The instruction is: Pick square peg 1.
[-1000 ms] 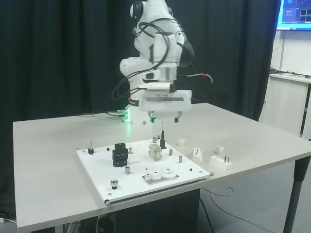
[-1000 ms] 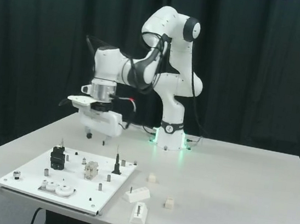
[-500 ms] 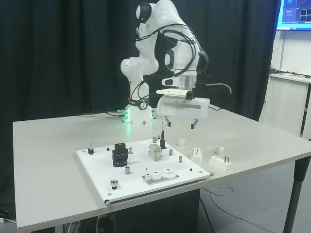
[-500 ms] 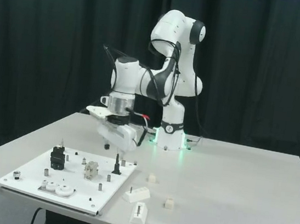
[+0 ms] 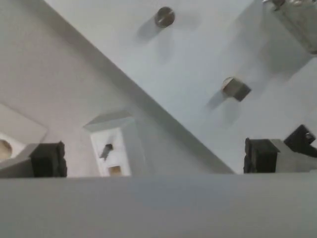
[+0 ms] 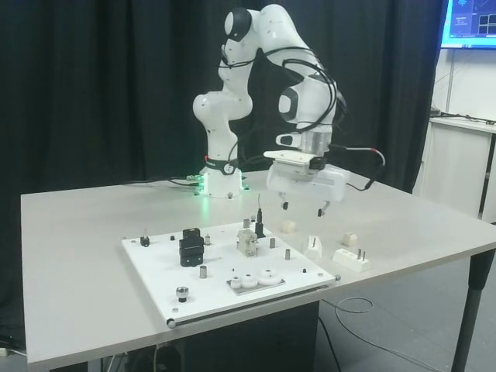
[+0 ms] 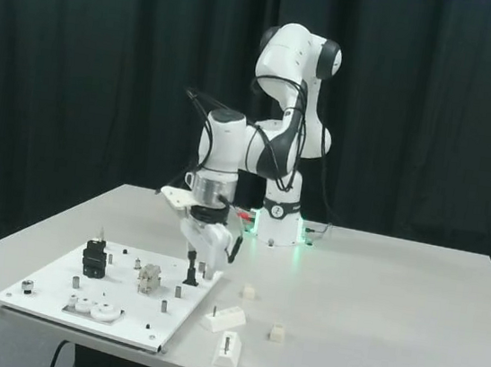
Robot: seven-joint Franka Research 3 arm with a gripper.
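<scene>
swung over the white board's (image 6: pixel 225 267) edge, claw (image 6: pixel 304 208) hovers above grey table (image 6: pixel 77 225).

In your wrist view, the lower part is filled by the claw's own grey body, which covers the near end of the white holder block (image 5: pixel 113 148) with its small pin. A metal block (image 5: pixel 297 20) on the white board (image 5: pixel 198 64) is cut off at the corner, as is a white piece (image 5: pixel 12 136) at the opposite edge. From both room views you cannot tell which small block is square peg 1.
</scene>
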